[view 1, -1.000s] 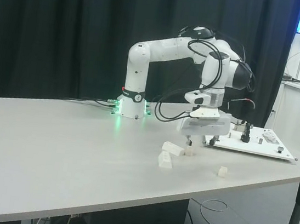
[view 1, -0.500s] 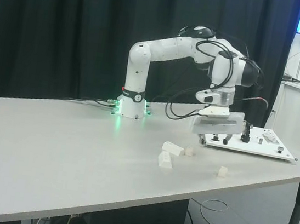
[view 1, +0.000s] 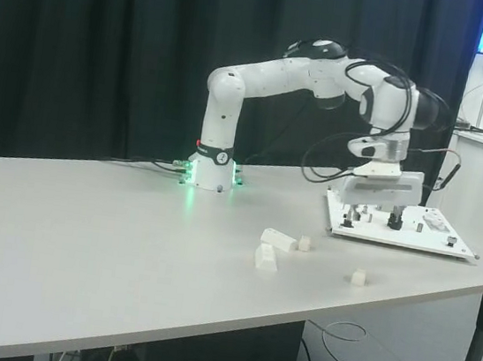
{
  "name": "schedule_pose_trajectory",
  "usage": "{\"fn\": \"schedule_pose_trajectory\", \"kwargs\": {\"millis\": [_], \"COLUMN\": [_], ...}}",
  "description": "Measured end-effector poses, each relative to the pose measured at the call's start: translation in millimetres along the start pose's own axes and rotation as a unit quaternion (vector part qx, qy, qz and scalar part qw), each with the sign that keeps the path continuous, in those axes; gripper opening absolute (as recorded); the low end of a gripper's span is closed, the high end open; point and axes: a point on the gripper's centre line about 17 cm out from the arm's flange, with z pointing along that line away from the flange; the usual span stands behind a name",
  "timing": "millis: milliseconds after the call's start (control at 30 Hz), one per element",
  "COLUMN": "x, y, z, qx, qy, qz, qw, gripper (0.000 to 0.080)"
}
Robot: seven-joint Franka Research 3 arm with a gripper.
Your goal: Remove D-SUB.
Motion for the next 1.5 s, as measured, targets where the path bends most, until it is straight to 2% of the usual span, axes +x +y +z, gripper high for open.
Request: {"fn": "schedule_pose_trajectory", "kwargs": {"millis": [433,800,1133,1500], "x": [-48,-86,-124,-157], "y": [-80,-123,-145,-148], "z": [-16.1,-29.9,-24.8,-10.6], "qx": [0.002,-0.002,-0.008,-0.019], "qy": [0.003,0.011,0.002,-0.005], "qz": [0.02,0.048,0.091,0.112], "qw": [0.9998,0.9988,0.9958,0.9935], "gripper": [0.08,0.08,0.08,0.08]}}
